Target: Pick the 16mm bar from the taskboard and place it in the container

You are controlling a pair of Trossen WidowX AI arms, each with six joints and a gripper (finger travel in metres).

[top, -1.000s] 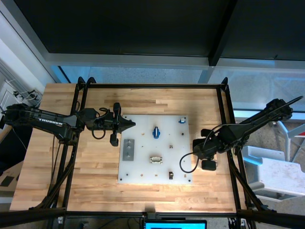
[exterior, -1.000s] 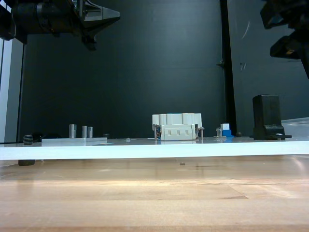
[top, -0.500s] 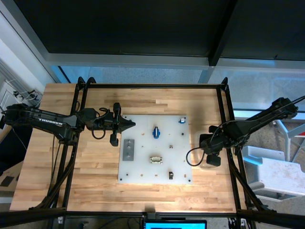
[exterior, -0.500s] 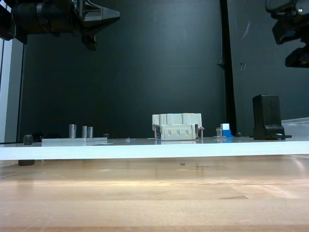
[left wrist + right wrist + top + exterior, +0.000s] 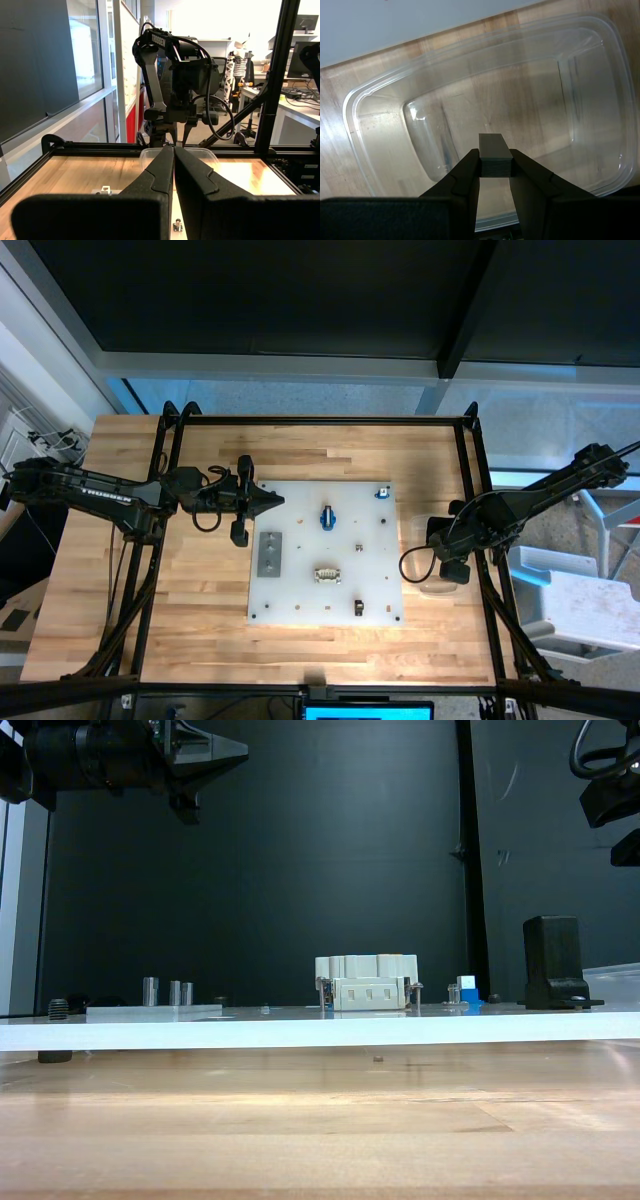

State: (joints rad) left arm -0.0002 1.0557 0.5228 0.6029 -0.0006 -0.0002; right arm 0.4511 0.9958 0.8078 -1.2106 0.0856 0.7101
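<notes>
Holds the 16mm bar (image 5: 496, 155) clamped in the right gripper (image 5: 496, 163) directly over the container (image 5: 520, 90), clear of the taskboard (image 5: 300, 580), leaving seemingly only the release, with the left gripper (image 5: 266, 501) parked, fingers pressed together, above that panel's far left edge.

Right gripper (image 5: 496, 162) hangs over the container (image 5: 520, 95), its matt black plastic fingers (image 5: 465, 180) clamped on the 16mm bar (image 5: 495, 150). The bar is dull grey metal with a smooth top face and no shine. The container is clear glossy plastic, light glinting off its rounded walls. The table (image 5: 200, 590) is pale wood strips with a satin sheen. The taskboard (image 5: 300, 590) is smooth matt white. Left gripper (image 5: 174, 150), above the taskboard's far left corner, has fingers pressed together, in the same matt black plastic.
</notes>
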